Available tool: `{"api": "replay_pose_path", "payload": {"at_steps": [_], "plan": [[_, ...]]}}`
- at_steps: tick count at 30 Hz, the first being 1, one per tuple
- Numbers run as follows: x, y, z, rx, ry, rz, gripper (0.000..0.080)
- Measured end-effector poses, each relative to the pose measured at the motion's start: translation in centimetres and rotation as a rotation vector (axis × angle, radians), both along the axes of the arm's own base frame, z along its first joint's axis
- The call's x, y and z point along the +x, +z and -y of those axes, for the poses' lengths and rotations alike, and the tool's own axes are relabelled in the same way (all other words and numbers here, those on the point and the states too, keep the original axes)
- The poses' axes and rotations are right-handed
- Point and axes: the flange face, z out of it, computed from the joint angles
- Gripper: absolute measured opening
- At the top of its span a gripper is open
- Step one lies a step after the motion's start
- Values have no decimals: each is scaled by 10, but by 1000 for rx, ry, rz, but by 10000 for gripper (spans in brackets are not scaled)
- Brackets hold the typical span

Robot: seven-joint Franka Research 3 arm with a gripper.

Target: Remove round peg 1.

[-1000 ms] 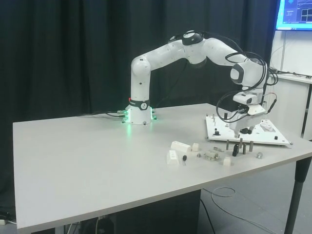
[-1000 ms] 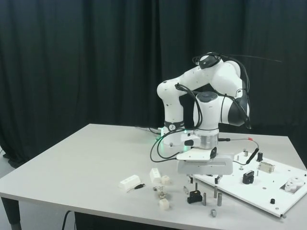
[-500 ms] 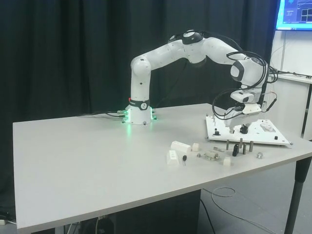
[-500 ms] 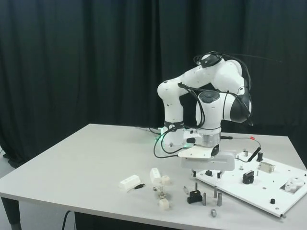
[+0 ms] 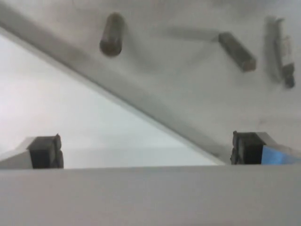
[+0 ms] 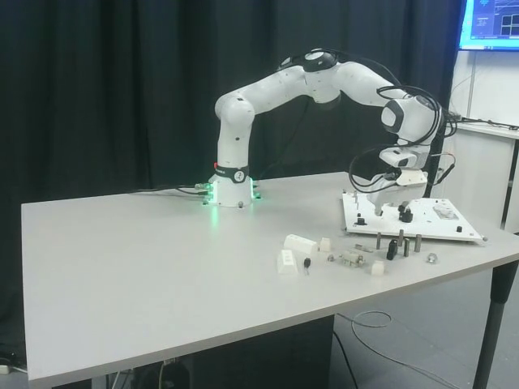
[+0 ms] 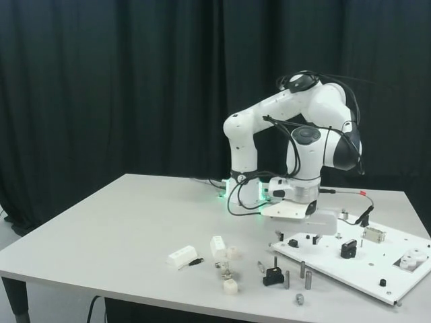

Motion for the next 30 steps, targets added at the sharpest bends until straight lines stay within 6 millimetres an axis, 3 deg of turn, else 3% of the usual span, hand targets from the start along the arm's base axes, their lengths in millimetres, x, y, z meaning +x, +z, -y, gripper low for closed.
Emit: {"api": "replay_pose_path", "payload": {"at_steps": [30], "plan": [[-70, -13, -42, -49, -35, -21, 800]]}}
